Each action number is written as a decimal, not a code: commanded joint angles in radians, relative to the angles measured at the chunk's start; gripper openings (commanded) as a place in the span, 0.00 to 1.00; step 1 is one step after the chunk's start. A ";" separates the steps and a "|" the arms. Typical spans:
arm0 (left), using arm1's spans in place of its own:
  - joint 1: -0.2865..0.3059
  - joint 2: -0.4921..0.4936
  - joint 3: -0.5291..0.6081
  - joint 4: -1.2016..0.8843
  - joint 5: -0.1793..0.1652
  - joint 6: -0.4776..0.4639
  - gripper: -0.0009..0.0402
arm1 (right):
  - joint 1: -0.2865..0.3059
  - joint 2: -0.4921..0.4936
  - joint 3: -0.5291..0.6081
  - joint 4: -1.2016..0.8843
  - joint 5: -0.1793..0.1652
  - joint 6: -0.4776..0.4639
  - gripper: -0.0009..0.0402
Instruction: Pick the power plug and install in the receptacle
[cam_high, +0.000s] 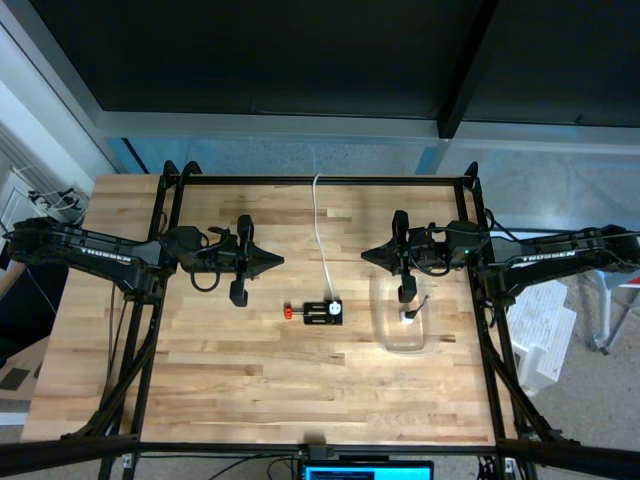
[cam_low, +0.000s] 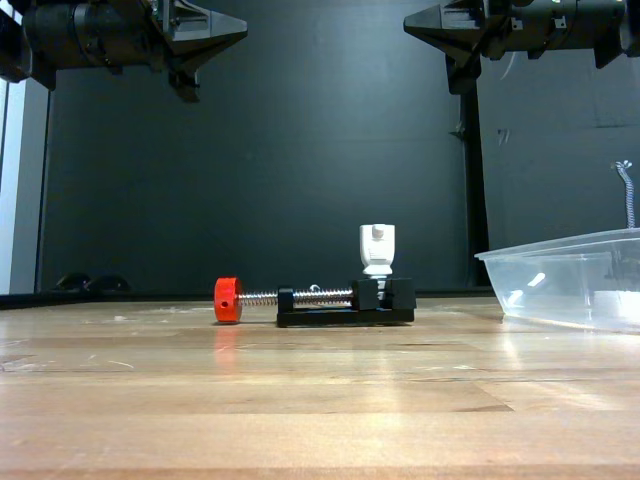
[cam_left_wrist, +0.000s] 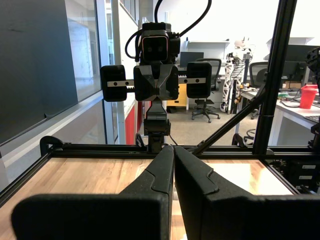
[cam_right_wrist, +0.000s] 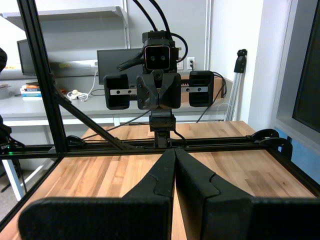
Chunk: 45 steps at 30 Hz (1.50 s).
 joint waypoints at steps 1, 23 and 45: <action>0.000 0.000 0.000 0.000 0.000 0.000 0.02 | 0.000 0.000 0.000 0.000 0.000 0.000 0.02; 0.000 0.000 0.000 0.000 0.000 0.000 0.02 | 0.003 -0.068 0.058 -0.231 -0.011 0.021 0.02; 0.001 0.000 0.000 0.000 0.000 0.000 0.02 | 0.076 -0.155 0.240 -1.050 -0.018 0.029 0.02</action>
